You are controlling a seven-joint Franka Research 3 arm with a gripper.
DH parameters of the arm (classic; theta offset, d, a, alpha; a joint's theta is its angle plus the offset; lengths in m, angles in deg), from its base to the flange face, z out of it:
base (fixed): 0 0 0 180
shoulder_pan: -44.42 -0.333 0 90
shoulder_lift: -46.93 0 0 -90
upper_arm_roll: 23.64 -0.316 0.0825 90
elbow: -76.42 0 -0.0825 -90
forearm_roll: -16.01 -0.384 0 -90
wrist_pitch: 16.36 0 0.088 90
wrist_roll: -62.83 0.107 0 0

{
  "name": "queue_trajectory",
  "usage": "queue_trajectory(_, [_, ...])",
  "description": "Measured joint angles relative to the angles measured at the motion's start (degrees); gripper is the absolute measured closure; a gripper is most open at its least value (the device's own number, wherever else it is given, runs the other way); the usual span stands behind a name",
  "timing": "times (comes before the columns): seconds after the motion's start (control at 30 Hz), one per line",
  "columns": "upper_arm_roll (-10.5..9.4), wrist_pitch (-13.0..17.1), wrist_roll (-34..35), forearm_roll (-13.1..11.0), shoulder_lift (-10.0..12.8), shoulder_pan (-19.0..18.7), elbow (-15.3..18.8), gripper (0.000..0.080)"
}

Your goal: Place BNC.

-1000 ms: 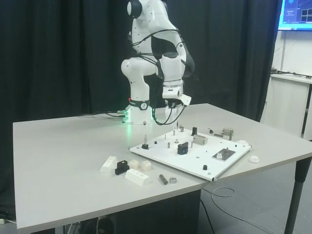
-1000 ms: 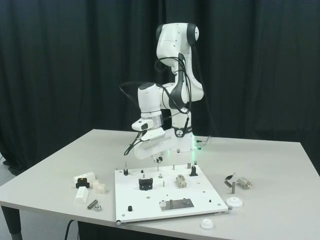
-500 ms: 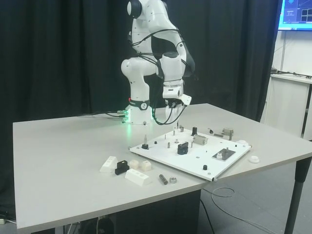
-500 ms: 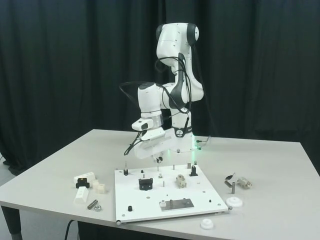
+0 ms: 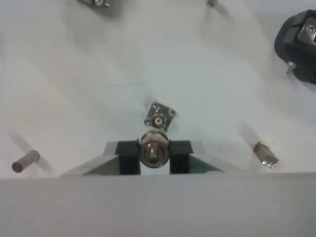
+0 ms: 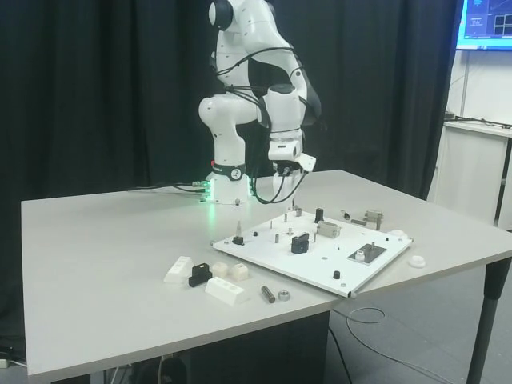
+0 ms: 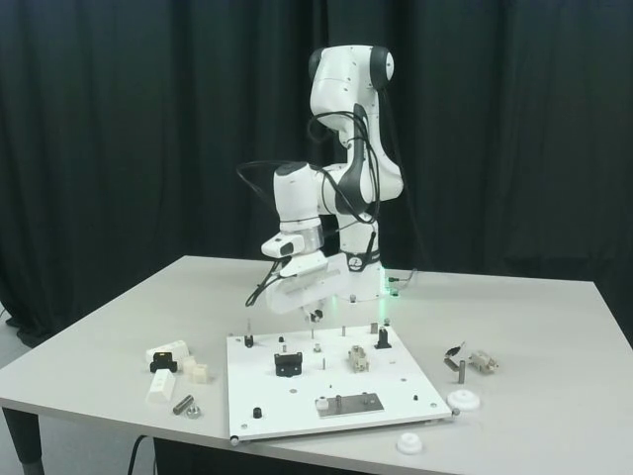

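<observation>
In the wrist view my gripper [image 5: 154,157] is shut on the BNC plug [image 5: 154,150], a small grey metal cylinder held between the two black finger pads [image 5: 129,158]. Just beyond the plug, a BNC socket [image 5: 159,116] with a square four-screw flange sits on the white board [image 5: 98,74]. The plug hangs above the board and a short way off the socket. From the second room view, the gripper [image 7: 315,315] hovers over the far side of the white board [image 7: 297,401].
On the board are a black block [image 7: 288,365], a grey plate [image 7: 346,403] and several upright pegs, one of them [image 5: 25,161] close to the gripper. White blocks [image 7: 168,354] lie to the board's left. White gears [image 7: 462,400] and small connectors [image 7: 482,361] lie to its right.
The hand has risen very slightly over the board's far side. Nothing else on the table has moved.
</observation>
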Motion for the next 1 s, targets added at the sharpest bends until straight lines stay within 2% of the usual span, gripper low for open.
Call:
queue_trajectory(0.5, [-0.56,-0.2,3.3,0.0,-0.3,-1.6,0.0,0.0680])
queue_trajectory(0.8, [-2.88,-0.4,9.7,0.0,-0.3,-3.8,0.0,0.0680])
queue_trajectory(1.0, [-5.09,-0.5,16.3,0.0,-0.3,-6.0,0.0,0.0680])
